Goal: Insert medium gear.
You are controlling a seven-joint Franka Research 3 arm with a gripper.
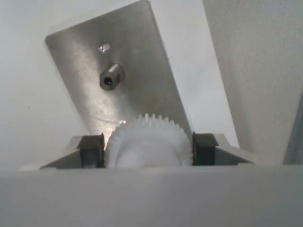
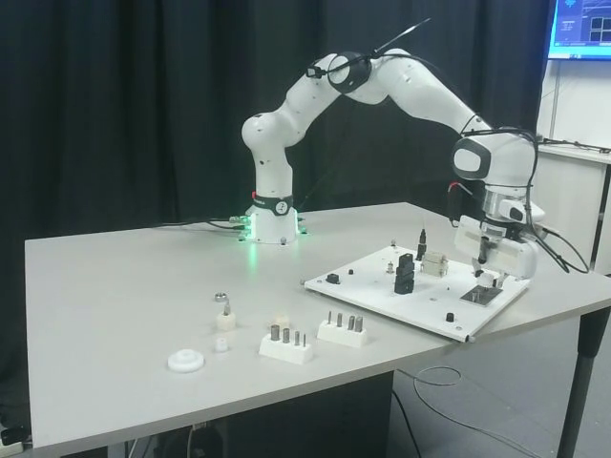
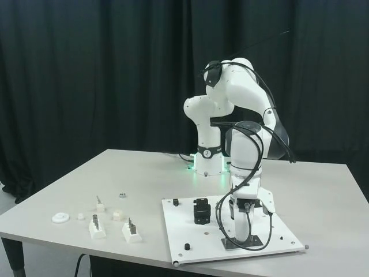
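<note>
In the wrist view a white toothed medium gear (image 1: 147, 143) sits between my two black fingertip pads (image 1: 91, 150), and my gripper (image 1: 147, 150) is shut on it. Below it lies a grey metal plate (image 1: 85, 66) with a short upright peg (image 1: 111, 77) and a small screw head. The gear hangs beside that peg, not over it. In the first room view my gripper (image 2: 490, 275) hovers just above the metal plate (image 2: 480, 295) at the near right corner of the white board (image 2: 382, 291). In the second room view the gripper (image 3: 241, 234) is right over the plate (image 3: 229, 244).
The white board (image 3: 179, 231) also carries a black block (image 3: 201, 211), a black fixture (image 2: 405, 272) and small knobs. Nearer the table's other end stand two white peg racks (image 2: 285, 345), a white gear (image 2: 185, 361) and small parts (image 2: 224, 315). The table edge lies close beyond the board.
</note>
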